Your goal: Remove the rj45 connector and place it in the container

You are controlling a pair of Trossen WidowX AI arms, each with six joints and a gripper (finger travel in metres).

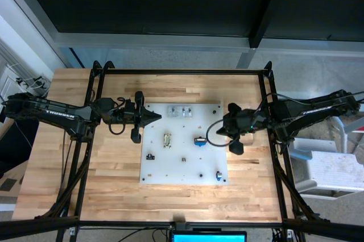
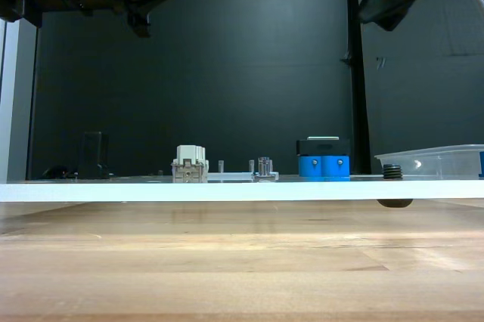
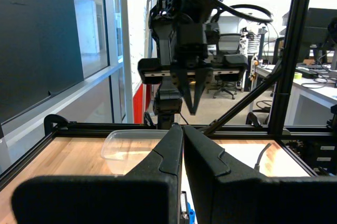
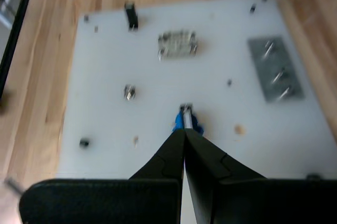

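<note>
1. We see a butcher-block wooden desk (image 1: 114, 188) carrying a flat, smooth white board (image 1: 170, 169), square with small parts dotted over it.
2. The rj45 connector (image 4: 185, 111) shows as a small pale plug seated in a chunky blue mount (image 1: 199, 142) near the middle of the board, towards its right side.
3. The right gripper (image 4: 184, 129) hangs above the board's right part, tilted down, with its black tapered fingers pressed together into one point. That point aims at the connector but is apart from it.
4. The left gripper (image 1: 158, 117) hovers level over the board's left edge, high above it. Its wedge-shaped fingers are together, with only a thin seam between them, and they hold nothing.
5. The container (image 3: 131, 145), a shallow clear plastic tray with rounded corners, lies on the board's right part and looks empty in the left wrist view.
6. A pale grey ribbed connector block (image 1: 167, 140) stands left of the blue mount.
7. A grey metal plate (image 4: 275, 69) with three shiny pegs lies flat near the board's far edge.
</note>
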